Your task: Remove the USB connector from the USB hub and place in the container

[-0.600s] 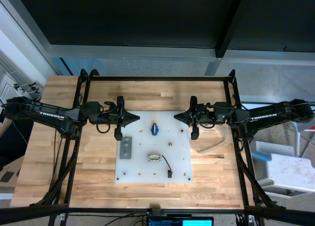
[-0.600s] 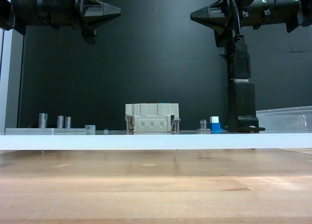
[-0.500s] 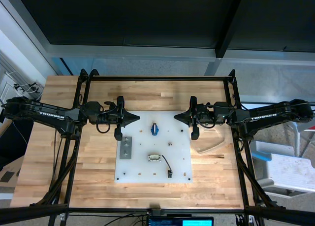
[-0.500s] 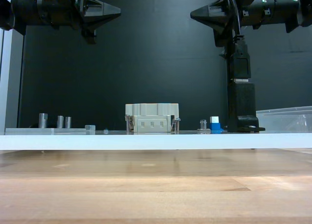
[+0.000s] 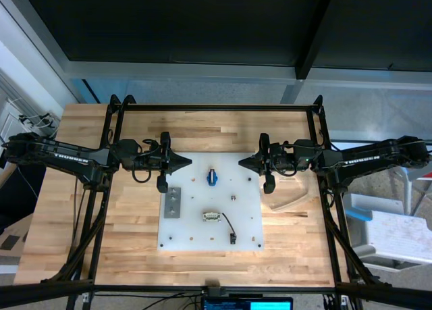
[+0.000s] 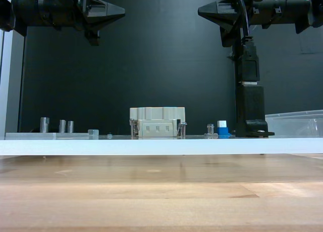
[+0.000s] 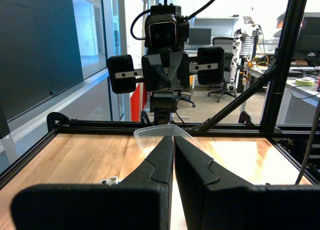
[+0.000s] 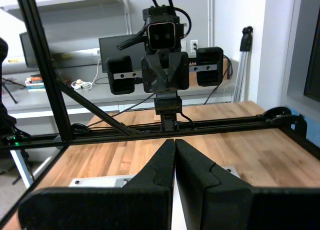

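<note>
- The USB connector [image 6: 247,60], a small dark plug trailing a thin black cable, sits in the USB hub [image 6: 250,110] at the white board's [image 5: 192,229] 5 o'clock corner.
- Its long axis stands upright, plug end down.
- The left gripper [image 5: 190,162] and right gripper [image 5: 241,163] hang above the board's 11 and 1 o'clock, fingers pressed together, empty.

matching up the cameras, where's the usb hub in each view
High: hub at the board's near edge, right of centre.
Low: hub, tall black block at right.
Left wrist: not in it.
Right wrist: not in it.
Landmark: cream connector, left of it in high and low.
Left gripper and right gripper hover shut over the board's far part.
</note>
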Robot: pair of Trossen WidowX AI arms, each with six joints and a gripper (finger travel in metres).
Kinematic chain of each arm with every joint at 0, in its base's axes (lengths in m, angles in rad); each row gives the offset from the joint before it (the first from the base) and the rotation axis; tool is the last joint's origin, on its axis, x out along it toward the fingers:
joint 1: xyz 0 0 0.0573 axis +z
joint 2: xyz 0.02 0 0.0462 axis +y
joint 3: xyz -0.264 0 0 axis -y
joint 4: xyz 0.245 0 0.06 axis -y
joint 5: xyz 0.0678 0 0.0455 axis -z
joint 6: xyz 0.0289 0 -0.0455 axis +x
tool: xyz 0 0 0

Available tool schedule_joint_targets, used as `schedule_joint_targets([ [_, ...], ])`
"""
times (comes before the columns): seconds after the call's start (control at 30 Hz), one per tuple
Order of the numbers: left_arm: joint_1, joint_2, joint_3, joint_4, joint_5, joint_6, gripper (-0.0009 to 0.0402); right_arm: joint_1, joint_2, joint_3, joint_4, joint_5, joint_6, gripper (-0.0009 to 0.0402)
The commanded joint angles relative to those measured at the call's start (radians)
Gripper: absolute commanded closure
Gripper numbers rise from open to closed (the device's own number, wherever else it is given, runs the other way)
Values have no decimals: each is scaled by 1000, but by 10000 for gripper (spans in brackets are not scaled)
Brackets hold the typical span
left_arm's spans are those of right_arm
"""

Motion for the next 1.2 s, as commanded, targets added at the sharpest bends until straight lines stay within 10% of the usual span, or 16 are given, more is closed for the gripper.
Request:
schedule_joint_targets([
  [0.03,0,0,0,0,0,0,392,2,0,31,-66,1,22,393],
  [0.63,0,0,0,0,0,0,392,101,9,415,-866,2,49,393],
  [0.87,0,0,0,0,0,0,392,211,69,553,-1145,91,96,393],
  [1.2,0,0,0,0,0,0,392,336,233,726,-1417,96,211,393],
])
